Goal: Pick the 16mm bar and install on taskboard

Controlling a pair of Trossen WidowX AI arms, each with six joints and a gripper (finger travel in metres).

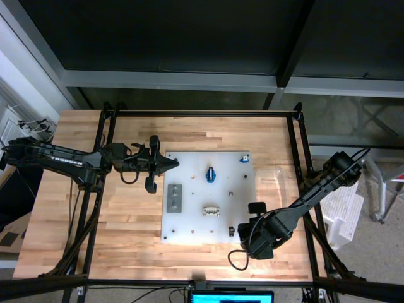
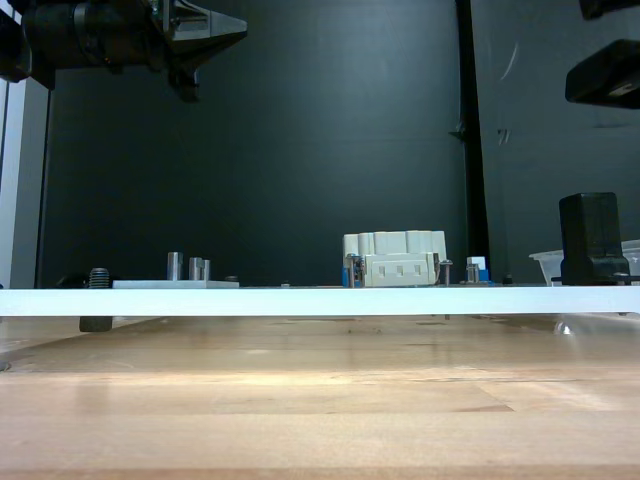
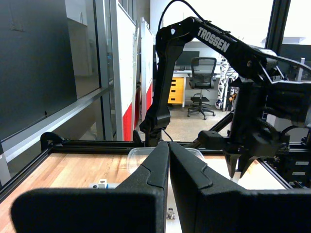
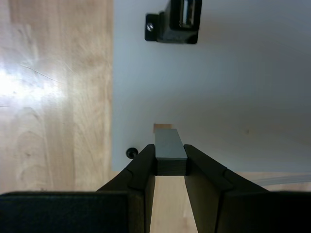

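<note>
the fingers point(image 4: 144, 167) of the right gripper point(image 4: 170, 162) were seen closed narrowly on the 16mm bar point(image 4: 170, 149). the bar was held end-on between the pads, its grey end face standing just proud of the tips. it was clear of any seat and hung over the near right edge of the white taskboard point(image 4: 233, 87). a small square opening point(image 4: 163, 127) was seen in the board just beyond the bar's end. a black connector block point(image 4: 176, 22) was mounted further in, well apart from the bar.

the left gripper point(image 3: 168, 145) was held high over the board's far left edge. its fingers point(image 3: 155, 167) were pressed together with nothing between them.

several risks were judged from here. only a short length of the bar appeared to be gripped, so it could be pivoted or pushed back through the pads if its end were caught on the rim of the opening. if the bar were lowered slightly off line, it could be jammed part-way in and left tilted. if the grip were loosened over the board's edge, the bar could be dropped onto the wooden table point(image 4: 53, 97) beside the board.
</note>
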